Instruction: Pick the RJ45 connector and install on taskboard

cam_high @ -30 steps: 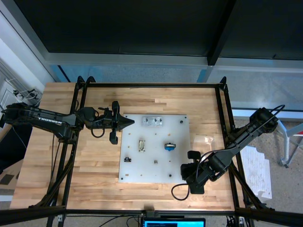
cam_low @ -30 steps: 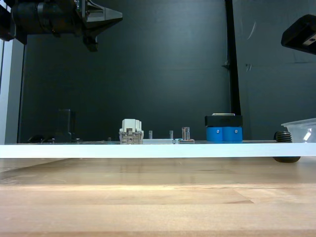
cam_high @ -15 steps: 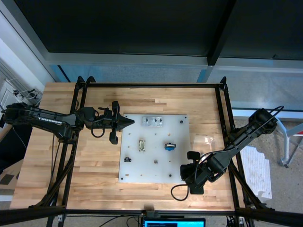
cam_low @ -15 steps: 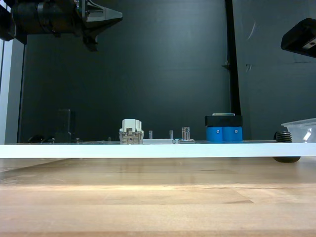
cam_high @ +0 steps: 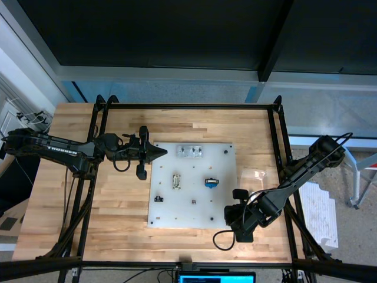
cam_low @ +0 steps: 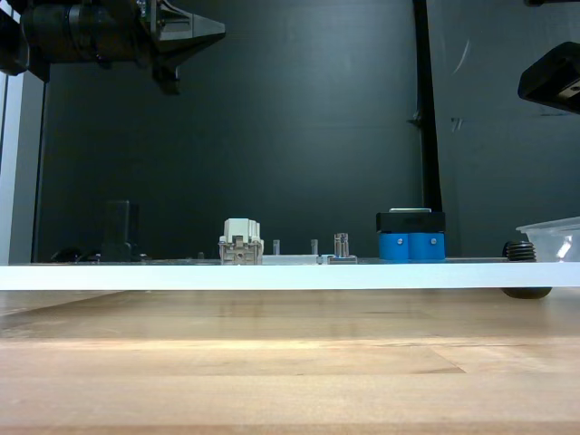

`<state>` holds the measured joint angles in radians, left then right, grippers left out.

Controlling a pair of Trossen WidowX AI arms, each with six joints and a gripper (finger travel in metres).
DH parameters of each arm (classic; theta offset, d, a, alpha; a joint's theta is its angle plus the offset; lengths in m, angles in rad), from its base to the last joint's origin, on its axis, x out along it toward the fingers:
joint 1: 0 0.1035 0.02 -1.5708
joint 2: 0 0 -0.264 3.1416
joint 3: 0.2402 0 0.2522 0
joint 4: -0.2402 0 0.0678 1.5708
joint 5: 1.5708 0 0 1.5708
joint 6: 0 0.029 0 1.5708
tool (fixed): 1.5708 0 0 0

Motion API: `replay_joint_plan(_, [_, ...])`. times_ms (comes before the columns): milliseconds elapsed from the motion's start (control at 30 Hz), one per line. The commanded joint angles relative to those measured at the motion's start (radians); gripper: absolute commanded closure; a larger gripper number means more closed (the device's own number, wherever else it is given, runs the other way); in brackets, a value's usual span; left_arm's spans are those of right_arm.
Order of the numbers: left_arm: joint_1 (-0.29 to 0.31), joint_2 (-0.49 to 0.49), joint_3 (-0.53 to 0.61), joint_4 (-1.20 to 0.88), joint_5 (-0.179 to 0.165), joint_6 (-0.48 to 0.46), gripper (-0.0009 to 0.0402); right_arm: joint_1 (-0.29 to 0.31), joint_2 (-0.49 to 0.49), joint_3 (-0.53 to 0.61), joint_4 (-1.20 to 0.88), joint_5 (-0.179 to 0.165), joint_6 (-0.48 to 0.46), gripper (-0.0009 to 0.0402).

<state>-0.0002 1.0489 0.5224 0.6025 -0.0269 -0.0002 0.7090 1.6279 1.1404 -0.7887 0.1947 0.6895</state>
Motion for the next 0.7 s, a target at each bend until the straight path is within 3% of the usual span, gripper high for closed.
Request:
replay_joint_plan(33, [0.000, 0.000, 0.000, 0.000, 0.000, 0.000, 0.0393, 0.001, 0.006, -0.003, 0.003, -0.004, 0.001, 0.0393])
replay_joint_plan(700, [0.000, 0.000, 0.000, 0.000, 0.000, 0.000, 0.0393, 0.005, 0.006, -0.018, 0.017, -0.004, 0.011, 0.0393])
